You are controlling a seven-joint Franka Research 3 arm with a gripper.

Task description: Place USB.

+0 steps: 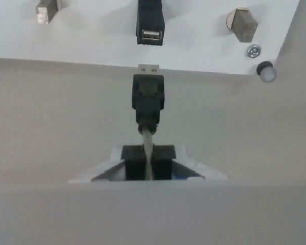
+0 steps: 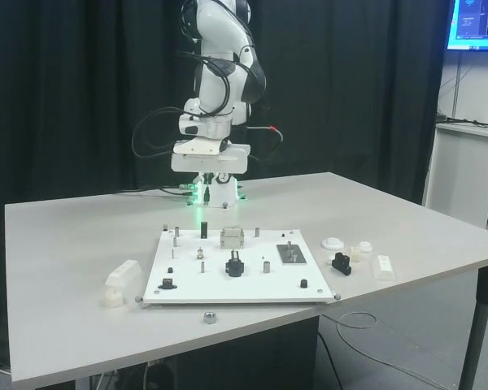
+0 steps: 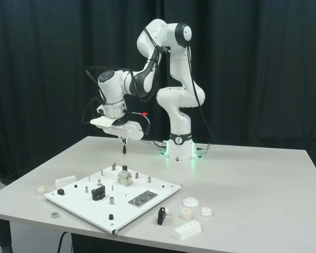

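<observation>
In the wrist view my gripper (image 1: 149, 163) is shut on the thin grey stem of a black USB plug (image 1: 148, 97). The plug's metal tip points down at the grey table, just short of the edge of the white board (image 1: 194, 46). A black USB socket (image 1: 149, 23) stands on the board straight ahead of the plug, open side facing it. In the second room view the gripper (image 3: 123, 140) hangs well above the table behind the board (image 3: 147, 208), with the plug (image 3: 124, 150) under it. In the first room view the gripper (image 2: 205, 185) is behind the board's far edge.
On the board near the socket are a grey metal block (image 1: 47, 11), a hex bolt (image 1: 242, 24) and a corner screw (image 1: 253, 51). Beside the board lie a white block (image 2: 124, 280), a nut (image 2: 210, 318), white gears (image 2: 333, 242), a black part (image 2: 340, 262) and another white block (image 2: 382, 266).
</observation>
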